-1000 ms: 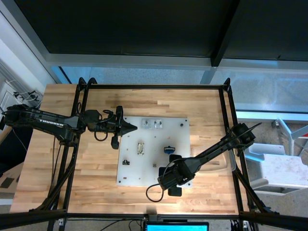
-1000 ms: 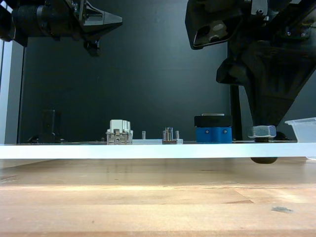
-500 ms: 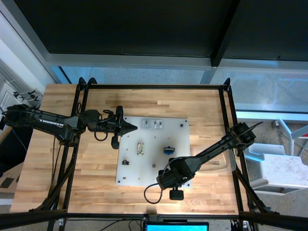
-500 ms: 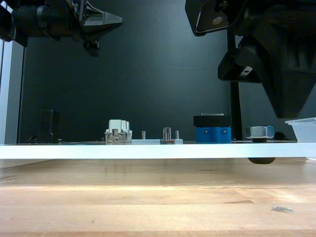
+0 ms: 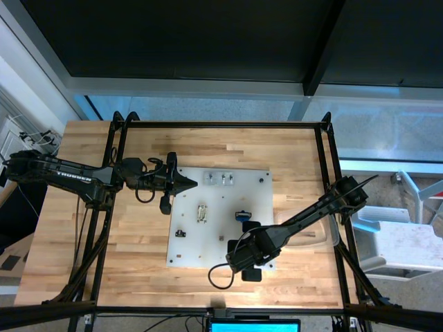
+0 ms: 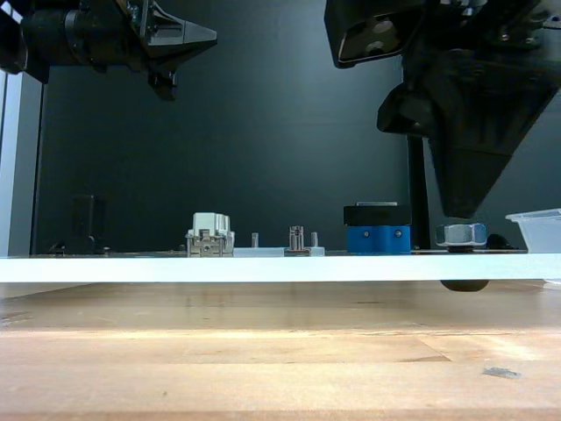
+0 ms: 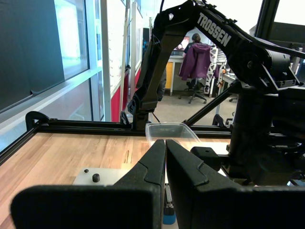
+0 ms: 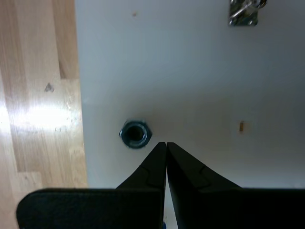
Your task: Pick the M12 fastener and fasten on the M12 threads
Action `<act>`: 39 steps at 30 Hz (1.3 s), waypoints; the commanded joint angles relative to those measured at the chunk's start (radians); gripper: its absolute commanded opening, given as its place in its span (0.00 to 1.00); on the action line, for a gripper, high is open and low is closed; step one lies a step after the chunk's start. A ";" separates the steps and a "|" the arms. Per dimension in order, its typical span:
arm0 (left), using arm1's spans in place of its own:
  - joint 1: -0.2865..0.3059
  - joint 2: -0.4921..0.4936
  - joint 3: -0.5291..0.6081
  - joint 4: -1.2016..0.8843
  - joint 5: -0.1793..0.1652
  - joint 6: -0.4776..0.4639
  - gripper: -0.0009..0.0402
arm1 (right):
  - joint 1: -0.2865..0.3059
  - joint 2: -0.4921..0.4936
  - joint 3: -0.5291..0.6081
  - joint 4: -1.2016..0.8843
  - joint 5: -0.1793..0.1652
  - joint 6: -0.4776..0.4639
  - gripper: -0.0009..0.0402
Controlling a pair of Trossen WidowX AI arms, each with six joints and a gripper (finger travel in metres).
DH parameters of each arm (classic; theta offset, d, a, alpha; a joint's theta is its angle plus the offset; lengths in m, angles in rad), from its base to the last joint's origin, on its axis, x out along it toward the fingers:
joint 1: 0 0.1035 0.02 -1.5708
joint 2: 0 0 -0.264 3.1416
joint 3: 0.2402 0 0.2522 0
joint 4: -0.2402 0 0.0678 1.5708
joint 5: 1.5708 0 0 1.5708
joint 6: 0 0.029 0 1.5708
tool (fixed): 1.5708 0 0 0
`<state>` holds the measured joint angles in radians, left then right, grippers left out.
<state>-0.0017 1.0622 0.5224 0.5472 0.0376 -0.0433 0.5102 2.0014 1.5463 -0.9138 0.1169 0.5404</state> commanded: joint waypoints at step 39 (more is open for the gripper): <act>0.000 0.000 0.000 -0.001 0.000 0.000 0.02 | 0.000 -0.014 -0.026 0.049 0.024 -0.001 0.02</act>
